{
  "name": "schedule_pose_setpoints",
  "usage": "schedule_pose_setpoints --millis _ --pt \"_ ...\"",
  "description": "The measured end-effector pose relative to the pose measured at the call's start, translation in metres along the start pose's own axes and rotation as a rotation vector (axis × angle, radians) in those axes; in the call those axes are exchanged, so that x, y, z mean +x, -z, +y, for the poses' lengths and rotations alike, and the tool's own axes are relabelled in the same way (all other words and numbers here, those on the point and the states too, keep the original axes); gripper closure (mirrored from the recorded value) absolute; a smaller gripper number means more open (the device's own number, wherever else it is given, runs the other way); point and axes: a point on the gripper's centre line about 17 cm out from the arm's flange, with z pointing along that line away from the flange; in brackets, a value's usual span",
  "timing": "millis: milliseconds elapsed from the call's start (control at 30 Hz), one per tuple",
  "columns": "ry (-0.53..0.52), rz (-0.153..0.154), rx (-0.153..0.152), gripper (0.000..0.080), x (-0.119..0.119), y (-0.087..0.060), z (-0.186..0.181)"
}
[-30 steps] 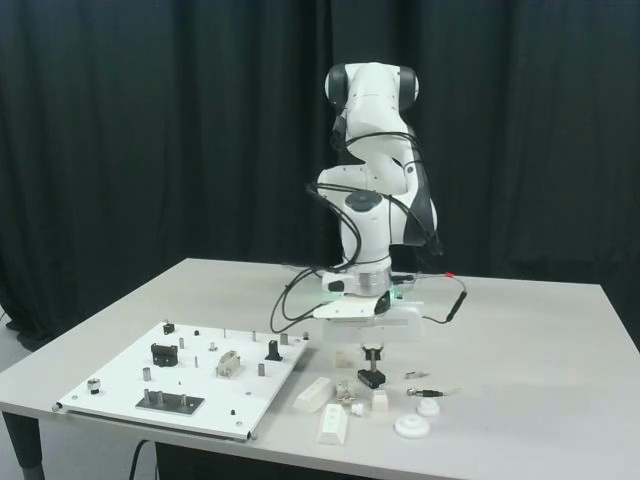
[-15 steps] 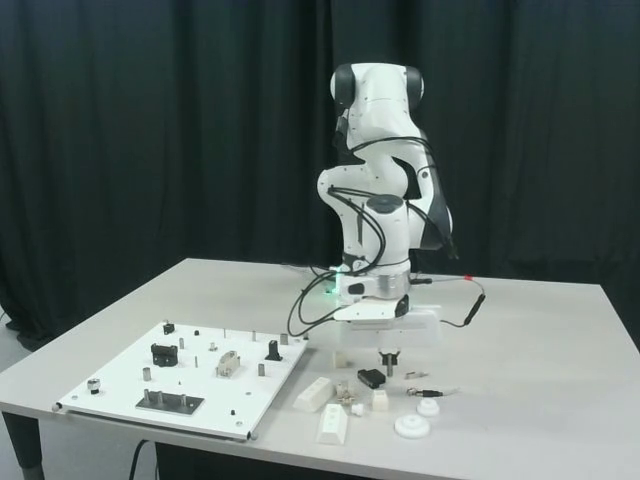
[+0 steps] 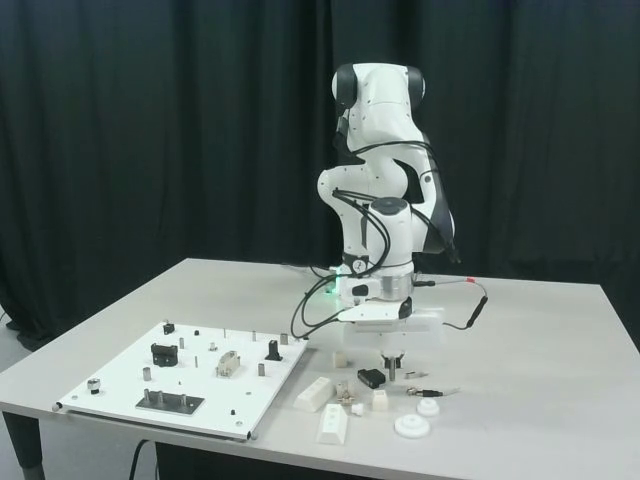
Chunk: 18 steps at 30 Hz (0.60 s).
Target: Place round peg 3.
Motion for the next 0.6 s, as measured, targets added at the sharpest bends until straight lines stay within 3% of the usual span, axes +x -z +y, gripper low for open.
schedule_pose_setpoints --millis 100,133,300,333,533,567,600 --pt "0.001 0.000 -0.001 0.0690 -0.0009 -0.0010 -0.0003" --pt "0.001 0.001 -0.001 0.0498 -0.0010 -0.0011 -0.0003" --pt "0.001 0.001 -0.001 0.0498 -0.0009 -0.0011 -0.0003" --pt "0.001 0.001 -0.001 0.0163 -0.0008 -0.0010 -0.0003" --pt "0.002 0.004 0.000 0.0163 0.0000 0.0005 -0.0006" --pt "0.002 0.005 0.000 0.0035 0.0003 0.0010 -0.0007" --pt "0.002 0.007 0.000 0.0035 0.0006 0.0017 -0.0008"
